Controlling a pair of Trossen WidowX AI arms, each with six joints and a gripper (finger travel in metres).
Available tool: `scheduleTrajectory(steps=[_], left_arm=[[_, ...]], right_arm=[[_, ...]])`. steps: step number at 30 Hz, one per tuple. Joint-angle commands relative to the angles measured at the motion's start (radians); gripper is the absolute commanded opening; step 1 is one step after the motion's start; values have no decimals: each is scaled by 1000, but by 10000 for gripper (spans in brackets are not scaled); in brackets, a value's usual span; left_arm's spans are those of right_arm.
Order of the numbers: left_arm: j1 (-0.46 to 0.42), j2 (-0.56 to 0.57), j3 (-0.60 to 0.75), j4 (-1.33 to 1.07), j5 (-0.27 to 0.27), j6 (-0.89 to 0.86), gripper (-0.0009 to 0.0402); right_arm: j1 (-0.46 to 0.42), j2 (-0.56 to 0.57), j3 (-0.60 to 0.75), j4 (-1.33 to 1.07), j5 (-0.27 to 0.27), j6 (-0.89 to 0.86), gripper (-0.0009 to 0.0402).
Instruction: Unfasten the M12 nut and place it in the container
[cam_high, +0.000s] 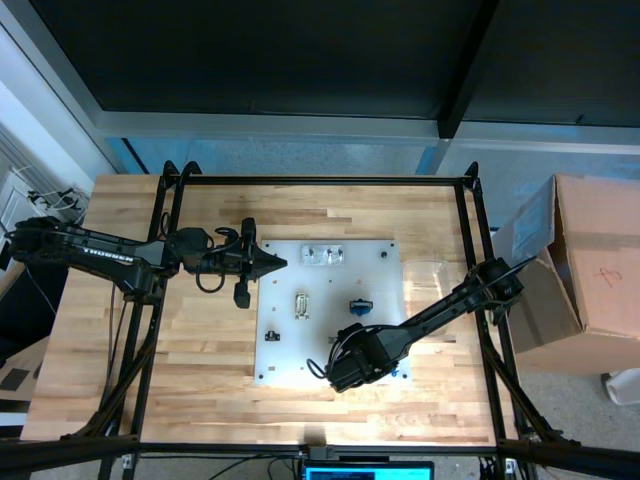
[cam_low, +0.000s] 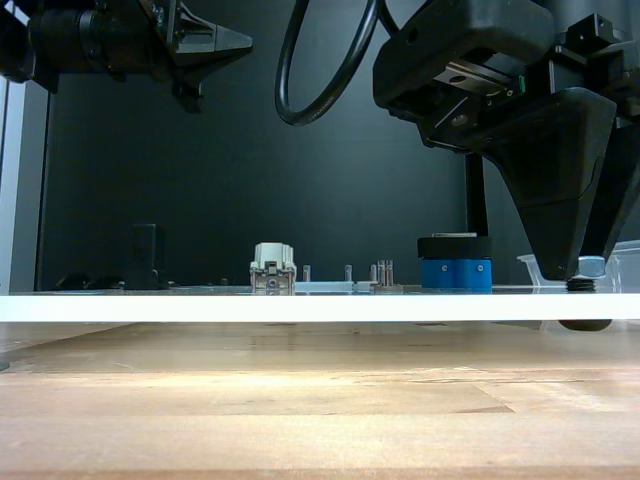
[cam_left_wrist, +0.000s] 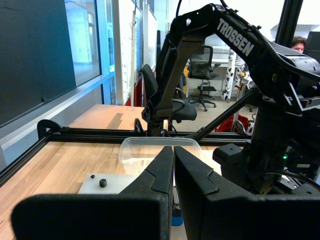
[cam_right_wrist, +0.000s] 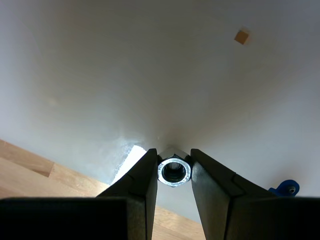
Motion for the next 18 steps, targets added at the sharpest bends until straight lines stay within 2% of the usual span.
scheduleTrajectory(steps=[1,12,18], left_arm=[[0,0,0,0,0,0,0],[0,0,0,0,0,0,0],[0,0,0,0,0,0,0]], right_arm=[[0,-13,0,-1,2,-42,8],[-9,-84,0,-43,12,-146,9],[-2,-152,-6,-112,12,-337,9]])
